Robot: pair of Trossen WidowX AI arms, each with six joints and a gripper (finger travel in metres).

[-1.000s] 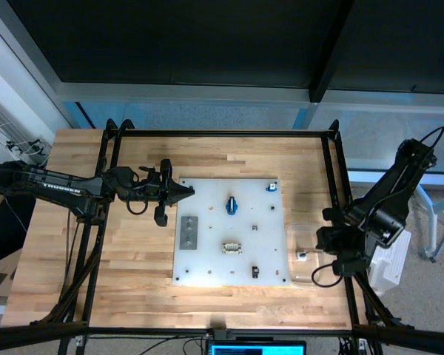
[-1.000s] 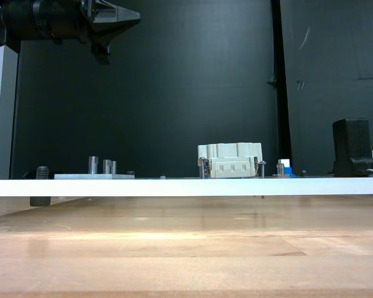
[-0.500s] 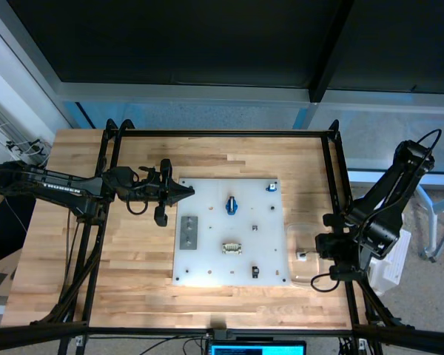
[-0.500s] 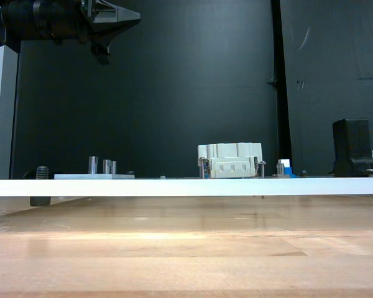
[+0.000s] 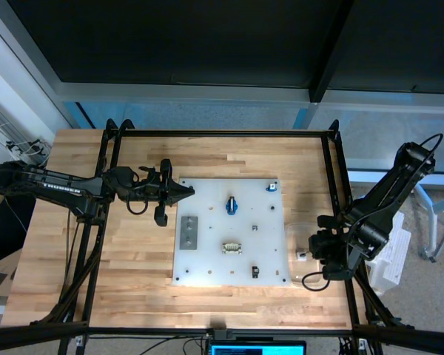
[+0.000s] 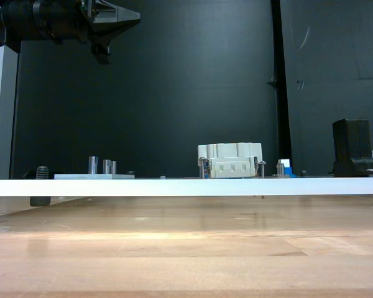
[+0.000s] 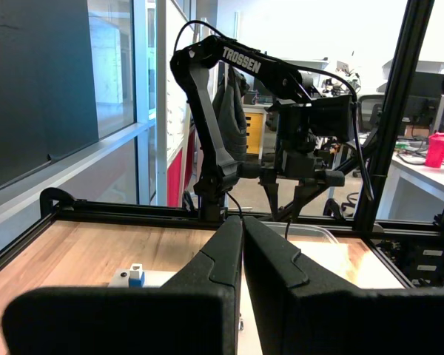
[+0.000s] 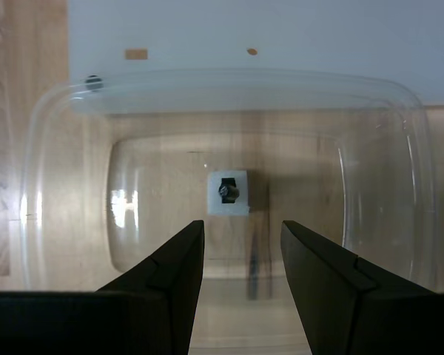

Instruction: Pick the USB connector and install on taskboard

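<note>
On the table (image 5: 133, 259) little is done: the USB connector (image 8: 228, 192) is left ungrasped in its tray (image 8: 59, 148) beneath the spread right gripper (image 8: 240, 229); the clenched left gripper (image 5: 183, 191) is parked at the far-left corner of the taskboard (image 5: 207, 214)

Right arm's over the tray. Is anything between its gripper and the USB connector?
Nothing visible. The right gripper, fingers open, hangs over the clear tray, and the USB connector lies bare on the tray floor ahead of it. The left gripper is shut, above the far left corner of the taskboard.
</note>
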